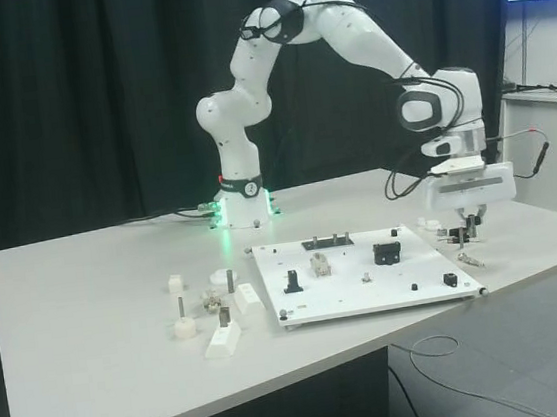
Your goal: Place round peg 4.
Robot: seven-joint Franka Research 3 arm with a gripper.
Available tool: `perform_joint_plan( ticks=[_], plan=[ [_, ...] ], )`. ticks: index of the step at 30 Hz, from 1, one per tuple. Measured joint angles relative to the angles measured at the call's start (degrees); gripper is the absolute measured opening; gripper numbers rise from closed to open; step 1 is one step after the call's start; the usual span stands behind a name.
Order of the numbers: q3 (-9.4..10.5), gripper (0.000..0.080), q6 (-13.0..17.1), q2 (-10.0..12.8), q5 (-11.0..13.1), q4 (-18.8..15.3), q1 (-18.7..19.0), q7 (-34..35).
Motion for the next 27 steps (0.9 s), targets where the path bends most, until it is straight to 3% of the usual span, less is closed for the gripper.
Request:
perform_joint_plan(
  ticks=[6,12,27],
  plan=[
    [-0.01,0.0145,-3.90,3.16,0.50,4.92,1.50,1.50],
    [-0.14,0.0145,-5.96,5.61,1.55,8.12,2.81,1.97],
    [-1.56,0.0145,-7.98,8.68,1.56,10.94,4.99,4.30]
  ],
)
